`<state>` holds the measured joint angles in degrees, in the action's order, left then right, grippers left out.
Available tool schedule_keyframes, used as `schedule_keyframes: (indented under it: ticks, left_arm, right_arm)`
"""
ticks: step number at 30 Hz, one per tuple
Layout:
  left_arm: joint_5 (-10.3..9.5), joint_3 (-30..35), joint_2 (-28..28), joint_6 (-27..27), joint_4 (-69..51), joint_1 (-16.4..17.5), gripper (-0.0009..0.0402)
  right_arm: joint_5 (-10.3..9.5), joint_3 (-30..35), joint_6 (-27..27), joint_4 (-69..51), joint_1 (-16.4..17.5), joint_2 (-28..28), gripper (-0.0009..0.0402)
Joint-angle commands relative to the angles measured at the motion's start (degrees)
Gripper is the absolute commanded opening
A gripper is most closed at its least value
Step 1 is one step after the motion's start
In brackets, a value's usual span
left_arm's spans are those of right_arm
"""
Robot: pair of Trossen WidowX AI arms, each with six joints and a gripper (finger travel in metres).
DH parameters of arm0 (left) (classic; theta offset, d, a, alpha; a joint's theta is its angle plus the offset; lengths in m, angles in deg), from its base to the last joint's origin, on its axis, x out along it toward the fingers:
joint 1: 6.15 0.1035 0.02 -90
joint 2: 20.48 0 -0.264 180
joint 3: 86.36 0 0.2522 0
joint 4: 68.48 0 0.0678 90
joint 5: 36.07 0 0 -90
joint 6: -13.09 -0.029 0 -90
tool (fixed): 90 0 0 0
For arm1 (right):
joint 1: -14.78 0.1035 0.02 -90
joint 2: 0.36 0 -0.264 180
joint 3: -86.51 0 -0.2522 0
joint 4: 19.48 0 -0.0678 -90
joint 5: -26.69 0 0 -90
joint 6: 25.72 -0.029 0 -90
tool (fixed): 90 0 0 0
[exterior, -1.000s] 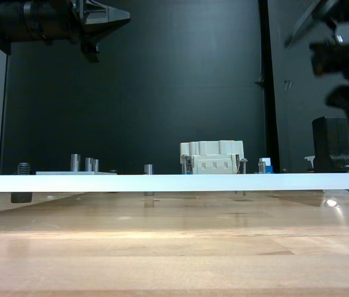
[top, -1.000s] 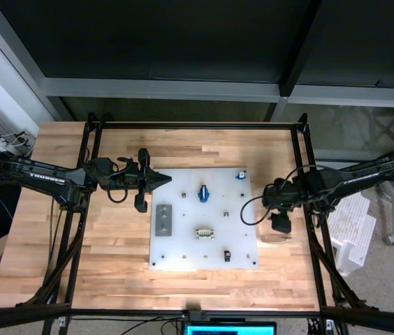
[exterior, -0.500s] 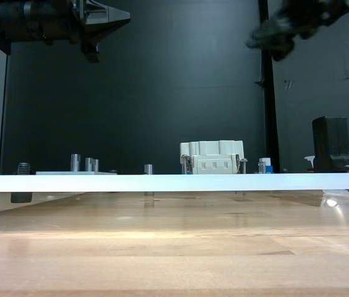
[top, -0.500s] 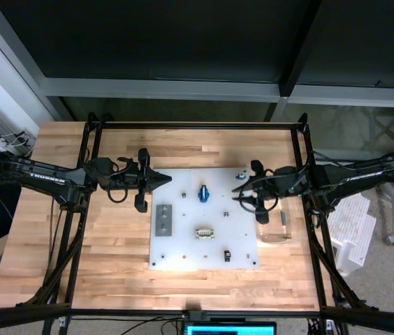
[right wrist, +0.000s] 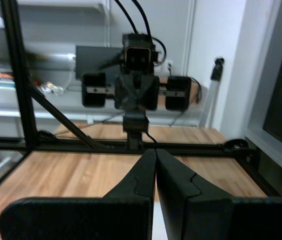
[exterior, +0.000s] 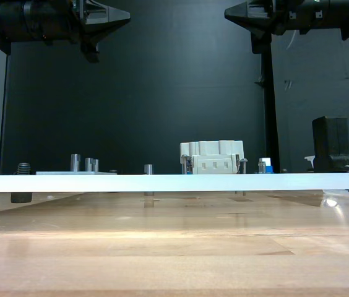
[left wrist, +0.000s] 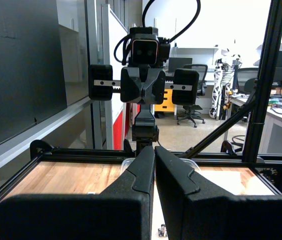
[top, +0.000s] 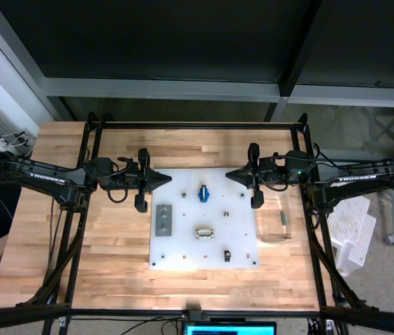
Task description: Remove the 16mm bar from the taskboard and place in the container
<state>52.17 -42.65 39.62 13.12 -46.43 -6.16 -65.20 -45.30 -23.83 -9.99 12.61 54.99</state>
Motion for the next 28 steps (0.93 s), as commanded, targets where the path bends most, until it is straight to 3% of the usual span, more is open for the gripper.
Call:
schedule_keyframes:
  ticks: [1,15,19,28]
  left_arm:
    - [0.02,0.0,0.0,0.0,0.0,0.0,0.0000]
    - [0.02,0.0,0.0,0.0,0.0,0.0,0.0000]
    - [0.02,0.0,0.0,0.0,0.0,0.0,0.0000]
    - [0.02,0.0,0.0,0.0,0.0,0.0,0.0000]
  right_arm:
    - [0.09,-0.6,-0.2,0.8,-0.1,0.0,-0.0001]
    - [-0.22,-2.1,-2.7,2.4,-0.7,0.5,0.0000]
    - [2.29,-2.1,-2.7,2.3,-0.7,0.5,0.0000]
    - [2.32,-2.1,-2.7,2.3,-0.7,0.5,0.0000]
